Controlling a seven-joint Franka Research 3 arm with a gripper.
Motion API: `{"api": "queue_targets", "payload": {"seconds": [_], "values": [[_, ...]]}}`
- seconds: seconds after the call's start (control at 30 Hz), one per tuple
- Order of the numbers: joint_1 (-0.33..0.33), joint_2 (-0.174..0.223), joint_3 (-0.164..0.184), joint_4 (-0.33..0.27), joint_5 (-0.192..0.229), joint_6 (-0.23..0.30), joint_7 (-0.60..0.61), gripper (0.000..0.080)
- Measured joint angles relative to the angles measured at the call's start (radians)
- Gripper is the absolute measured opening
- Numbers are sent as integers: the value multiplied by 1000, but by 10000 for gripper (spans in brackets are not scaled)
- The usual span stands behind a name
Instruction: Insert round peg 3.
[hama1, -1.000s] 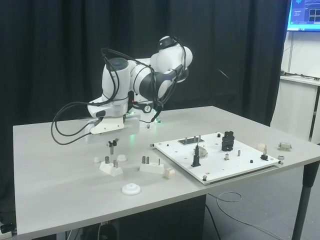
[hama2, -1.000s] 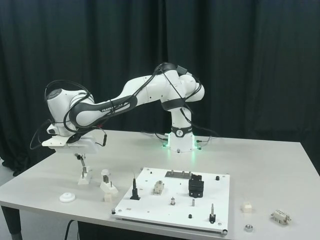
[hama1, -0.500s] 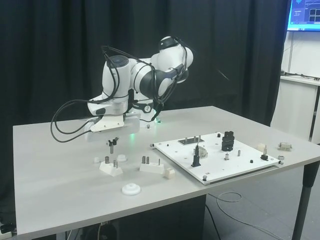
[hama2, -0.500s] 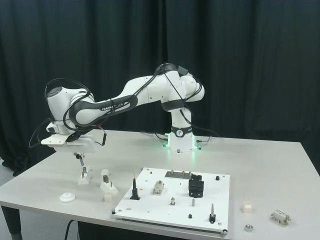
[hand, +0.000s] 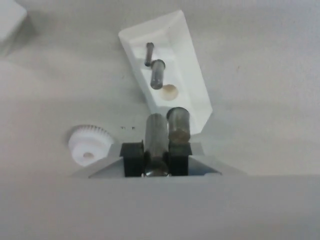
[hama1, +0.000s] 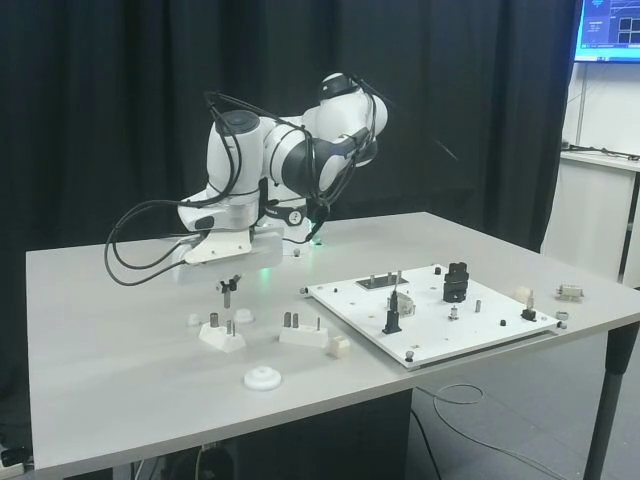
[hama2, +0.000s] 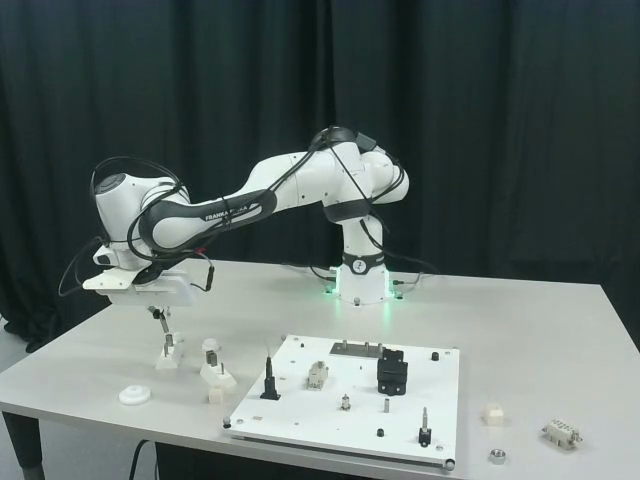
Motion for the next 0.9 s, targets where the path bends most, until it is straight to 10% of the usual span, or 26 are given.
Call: {"api": "queue_targets", "payload": {"seconds": [0.9], "values": [[151,0,-33,-62,54,-169,104,99]]}}
